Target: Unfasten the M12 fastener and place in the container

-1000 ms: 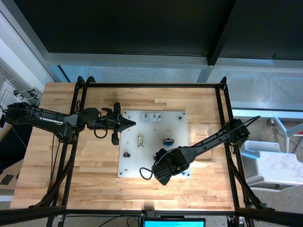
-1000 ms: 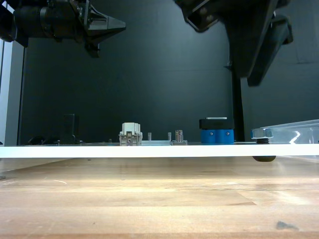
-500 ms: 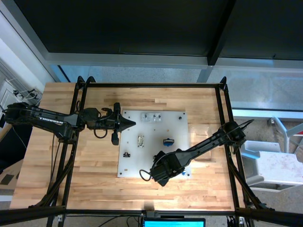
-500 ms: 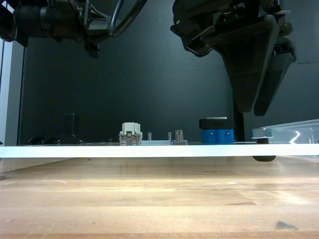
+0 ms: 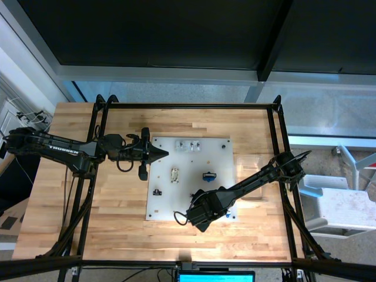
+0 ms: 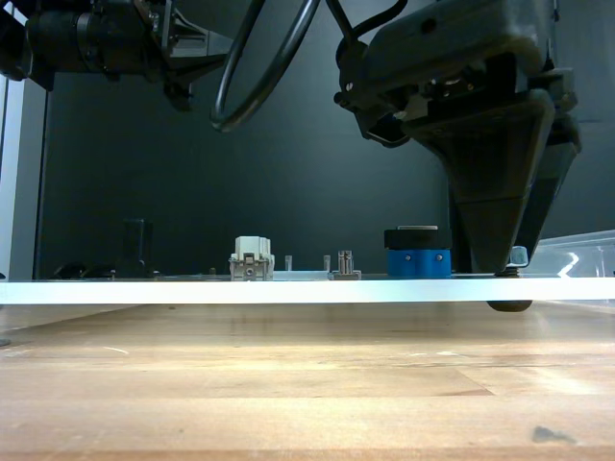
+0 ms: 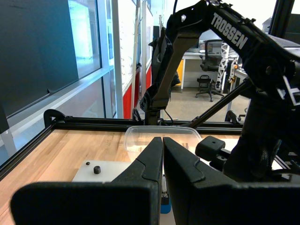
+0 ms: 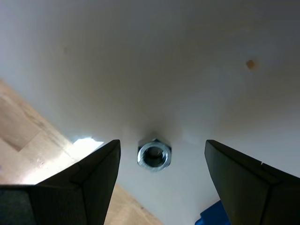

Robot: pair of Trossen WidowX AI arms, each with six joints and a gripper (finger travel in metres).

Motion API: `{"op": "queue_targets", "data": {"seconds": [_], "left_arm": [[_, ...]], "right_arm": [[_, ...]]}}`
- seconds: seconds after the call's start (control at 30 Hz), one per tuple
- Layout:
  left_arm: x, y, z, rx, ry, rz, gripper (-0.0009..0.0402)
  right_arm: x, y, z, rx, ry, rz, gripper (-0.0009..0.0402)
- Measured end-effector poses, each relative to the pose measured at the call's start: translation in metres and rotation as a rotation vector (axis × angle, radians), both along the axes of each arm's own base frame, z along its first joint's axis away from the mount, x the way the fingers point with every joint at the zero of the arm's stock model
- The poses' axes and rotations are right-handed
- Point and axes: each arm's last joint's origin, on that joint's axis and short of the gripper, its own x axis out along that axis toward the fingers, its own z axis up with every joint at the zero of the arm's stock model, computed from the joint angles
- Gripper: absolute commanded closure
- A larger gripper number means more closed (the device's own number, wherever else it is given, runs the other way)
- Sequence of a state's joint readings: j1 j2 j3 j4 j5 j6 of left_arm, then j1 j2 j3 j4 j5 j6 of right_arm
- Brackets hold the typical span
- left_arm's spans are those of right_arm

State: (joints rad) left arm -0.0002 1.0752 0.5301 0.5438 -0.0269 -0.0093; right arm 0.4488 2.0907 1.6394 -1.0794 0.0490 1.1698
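Note:
The M12 fastener (image 8: 154, 155) is a small silver hex nut on the white board (image 8: 187, 70). In the low view the nut (image 6: 520, 255) peeks out from behind a finger and seems to sit on its stud. My right gripper (image 8: 162, 144) is open and low over it, one finger (image 8: 89, 178) on each side, not touching. The clear container (image 5: 248, 161) lies just right of the board (image 5: 164, 202) and also shows in the low view (image 6: 577, 252); nothing shows inside it. My left gripper (image 5: 158, 154) hangs shut at the board's far left edge, holding nothing.
A blue-and-black part (image 6: 418, 261) stands just left of the right gripper (image 6: 506, 261). A white connector (image 6: 252, 261) and a small silver post (image 6: 344, 263) sit mid-board. A black post (image 7: 97, 169) stands at the board's far right corner. The black frame rails (image 5: 188, 106) ring the table.
My right gripper has come down from well above the board until its open fingers flank the nut. The left arm has not moved.

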Motion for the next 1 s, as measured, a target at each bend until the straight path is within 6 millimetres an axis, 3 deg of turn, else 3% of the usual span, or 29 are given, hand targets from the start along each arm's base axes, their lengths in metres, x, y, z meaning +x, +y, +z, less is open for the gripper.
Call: {"op": "queue_targets", "data": {"seconds": [0.27, 0.7, 1.0], "left_arm": [[0.0000, 0.0000, 0.0000, 0.000, 0.000, 0.000, 0.0393], [0.0000, 0.0000, 0.0000, 0.000, 0.000, 0.000, 0.0393], [0.0000, 0.0000, -0.0001, 0.000, 0.000, 0.000, 0.0393]], "right_arm": [[0.0007, -0.0015, -0.0032, 0.003, -0.007, -0.004, 0.0163], [0.0010, -0.0026, -0.0043, 0.022, -0.001, 0.001, 0.0304], [0.0010, -0.0027, -0.0043, 0.023, 0.000, 0.056, 0.0380]]}}
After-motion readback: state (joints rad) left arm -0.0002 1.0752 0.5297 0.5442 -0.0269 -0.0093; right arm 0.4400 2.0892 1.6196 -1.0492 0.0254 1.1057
